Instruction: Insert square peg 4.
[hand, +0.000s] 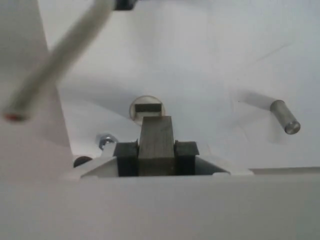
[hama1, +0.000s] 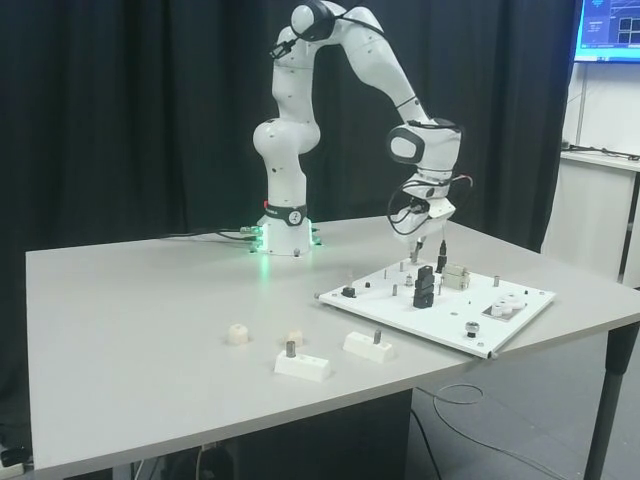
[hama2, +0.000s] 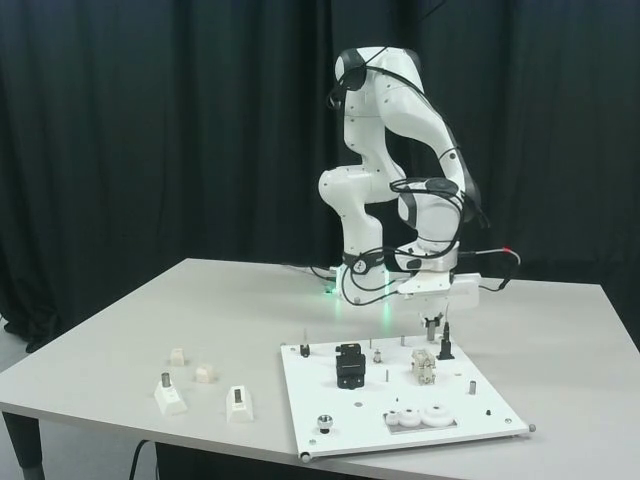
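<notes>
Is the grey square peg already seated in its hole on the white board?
No. In the wrist view the grey square peg is clamped in the pincer above the white board, short of the round socket.

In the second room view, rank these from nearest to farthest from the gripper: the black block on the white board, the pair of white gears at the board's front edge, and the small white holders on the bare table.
From the gripper:
1. Black block, on the white board, just below and to the side.
2. White gears, at the board's front edge.
3. Small white holders, off the board on the grey table, farthest.
</notes>
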